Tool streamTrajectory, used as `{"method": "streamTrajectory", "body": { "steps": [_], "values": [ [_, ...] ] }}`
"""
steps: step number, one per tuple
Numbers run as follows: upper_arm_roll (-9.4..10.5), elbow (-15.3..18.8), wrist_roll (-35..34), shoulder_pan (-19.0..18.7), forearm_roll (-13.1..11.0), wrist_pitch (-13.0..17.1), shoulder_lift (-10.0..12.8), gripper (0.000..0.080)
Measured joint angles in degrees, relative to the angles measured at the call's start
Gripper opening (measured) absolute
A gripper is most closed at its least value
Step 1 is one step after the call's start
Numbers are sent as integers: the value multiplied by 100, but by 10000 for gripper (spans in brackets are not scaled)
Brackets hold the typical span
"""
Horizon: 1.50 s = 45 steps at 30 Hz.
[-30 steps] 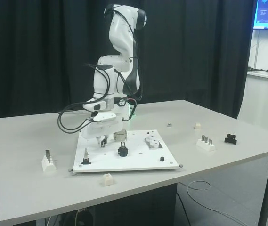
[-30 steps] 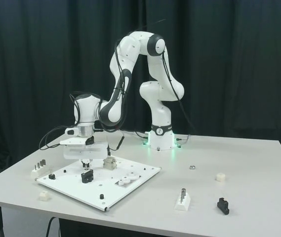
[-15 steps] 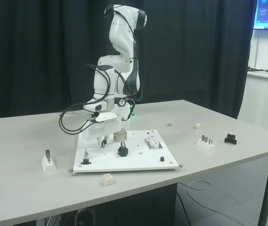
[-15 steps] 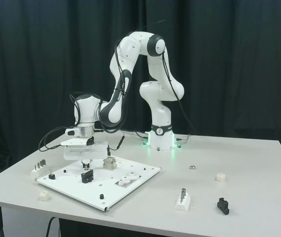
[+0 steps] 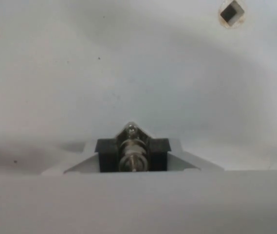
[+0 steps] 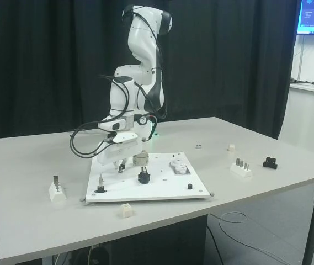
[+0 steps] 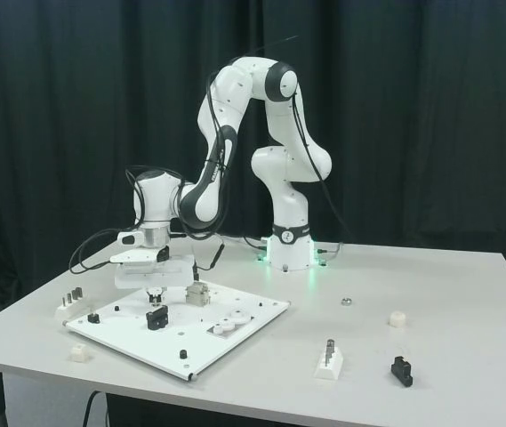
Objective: Insert BNC.
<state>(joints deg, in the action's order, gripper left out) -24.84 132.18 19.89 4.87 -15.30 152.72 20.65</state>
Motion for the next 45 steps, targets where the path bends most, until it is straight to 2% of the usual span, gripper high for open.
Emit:
{"method": "streamTrajectory", "body": {
  "steps": [9,37,45],
  "values": [
    [-2,0,-80,0,-14,-2,0,120],
    [-2,-5,-1931,0,-184,4,20,120],
    [-3,-6,-1834,-6,-150,0,20,120]
  ]
}}
